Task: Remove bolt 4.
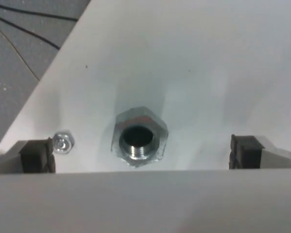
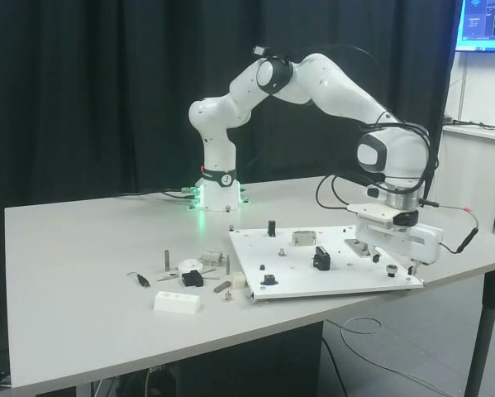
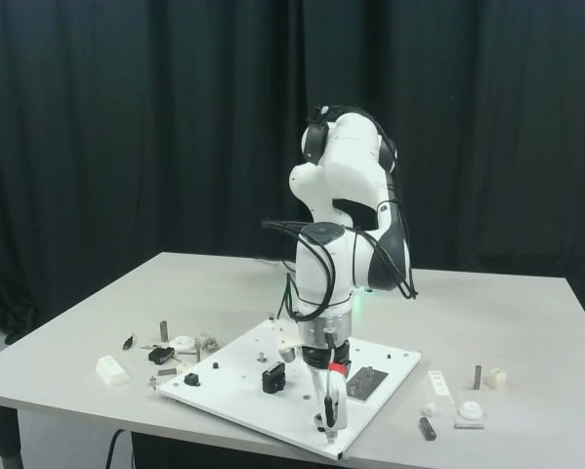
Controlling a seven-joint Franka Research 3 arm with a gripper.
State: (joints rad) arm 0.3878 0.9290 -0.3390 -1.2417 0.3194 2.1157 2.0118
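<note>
The claw (image 1: pixel 141 154) is wide apart, holding nothing. The big bolt (image 1: pixel 139 138) sits on the white board (image 1: pixel 194 73), right between its fingers. Go straight down, then squeeze evenly.

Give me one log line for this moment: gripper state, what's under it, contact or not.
gripper: open | below: large hex nut on white plate | small nut beside | contact: none seen

Small nut (image 1: pixel 63 142) crowds large hex fitting (image 1: pixel 139 137); elsewhere bare plate (image 1: pixel 194 73)
</note>
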